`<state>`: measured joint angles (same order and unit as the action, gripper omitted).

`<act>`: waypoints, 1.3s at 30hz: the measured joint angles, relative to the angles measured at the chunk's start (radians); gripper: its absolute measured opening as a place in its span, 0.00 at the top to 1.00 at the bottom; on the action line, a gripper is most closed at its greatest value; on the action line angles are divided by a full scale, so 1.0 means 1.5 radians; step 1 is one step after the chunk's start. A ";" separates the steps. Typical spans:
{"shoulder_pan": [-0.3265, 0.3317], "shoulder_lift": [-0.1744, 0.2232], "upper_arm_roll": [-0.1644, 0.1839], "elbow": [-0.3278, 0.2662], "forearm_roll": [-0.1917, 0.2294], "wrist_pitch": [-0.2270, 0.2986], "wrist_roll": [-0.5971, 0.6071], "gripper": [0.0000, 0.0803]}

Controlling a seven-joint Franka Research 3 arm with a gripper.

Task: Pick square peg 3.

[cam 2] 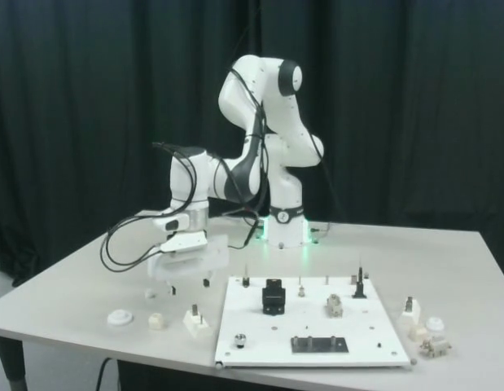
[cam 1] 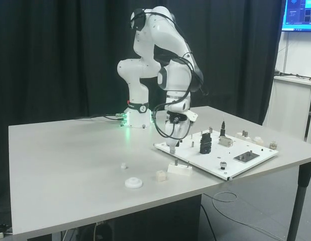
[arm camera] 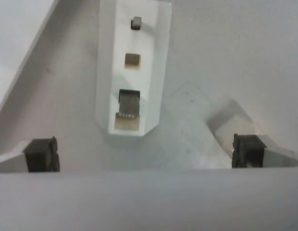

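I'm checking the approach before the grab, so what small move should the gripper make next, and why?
Probably shift sideways, then descend. In the wrist view the open gripper hovers with the white peg holder block ahead of its fingertips, not between them. The large grey square peg stands in the block, untouched. The room view shows the gripper above and apart from it.

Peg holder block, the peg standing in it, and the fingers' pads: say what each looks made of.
Peg holder block: white, matte, flat chamfered faces with square sockets; probably printed or machined plastic.
Square peg: dark grey with pale glints along its edges, so likely metal, though dark plastic is possible.
Pads on the fingers: black, dull, slightly rough; rubber-like. They sit on white fingers that look plastic.
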<state>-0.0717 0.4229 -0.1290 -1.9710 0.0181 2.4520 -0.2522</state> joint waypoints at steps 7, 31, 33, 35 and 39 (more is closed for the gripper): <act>0.000 0.018 0.002 0.010 0.016 0.000 -0.026 0.00; 0.003 0.059 0.006 0.017 0.023 0.007 -0.043 0.00; 0.003 0.062 0.007 0.017 0.025 0.009 -0.043 0.00; 0.003 0.064 0.007 0.017 0.027 0.011 -0.043 0.00; 0.003 0.068 0.007 0.017 0.035 0.014 -0.043 0.00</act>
<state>-0.0670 0.5254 -0.1189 -1.9450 0.0712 2.4735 -0.3171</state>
